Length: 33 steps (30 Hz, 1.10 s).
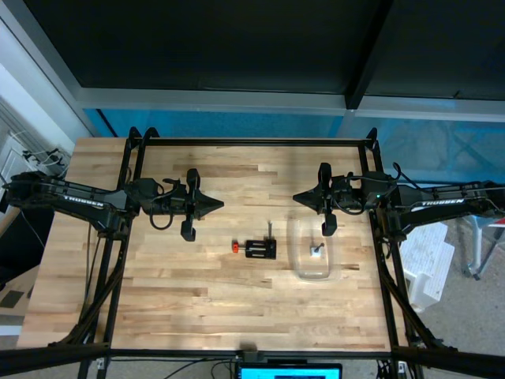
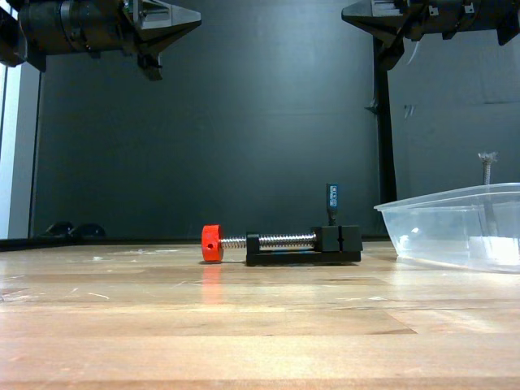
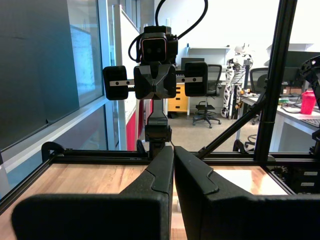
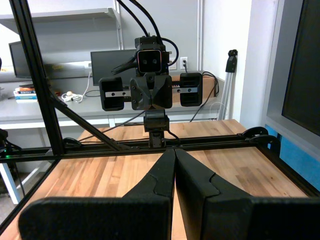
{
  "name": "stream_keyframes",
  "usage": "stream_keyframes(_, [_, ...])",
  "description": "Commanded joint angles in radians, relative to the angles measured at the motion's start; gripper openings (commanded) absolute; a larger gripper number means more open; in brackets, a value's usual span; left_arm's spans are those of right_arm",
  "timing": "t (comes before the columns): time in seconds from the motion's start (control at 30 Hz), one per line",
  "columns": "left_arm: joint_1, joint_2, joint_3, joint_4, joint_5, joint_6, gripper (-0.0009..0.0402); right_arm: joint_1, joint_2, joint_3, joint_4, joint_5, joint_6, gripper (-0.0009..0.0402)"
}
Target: Pick the usb-c connector and install on the hub
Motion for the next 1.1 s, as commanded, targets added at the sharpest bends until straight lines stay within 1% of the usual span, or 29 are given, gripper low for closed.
stream_keyframes(0.03, [0.0, 0.0, 0.0, -0.022, 0.0, 0.0, 0.0, 0.0, 0.0, 0.0, 0.069, 0.0, 0.01, 0.0])
stream_keyframes(0.8, [0.0, 0.0, 0.0, -0.022, 0.0, 0.0, 0.0, 0.0, 0.0, 0.001, 0.058, -0.001, 0.016, 0.0])
stream_keyframes(0.87, [0.0, 0.0, 0.0, -0.022, 0.0, 0.0, 0.0, 0.001, -0.001, 0.019, -0.006, 0.0, 0.019, 0.0])
stream_keyframes(1.0, [0.0, 0.0, 0.0, -0.022, 0.0, 0.0, 0.0, 0.002, 0.0, 0.092, -0.23, 0.007, 0.019, 0.0])
stream_keyframes(1.1, [0.0, 0.0, 0.0, -0.022, 0.0, 0.0, 0.0, 0.005, 0.0, 0.143, -0.365, -0.002, 0.019, 0.0])
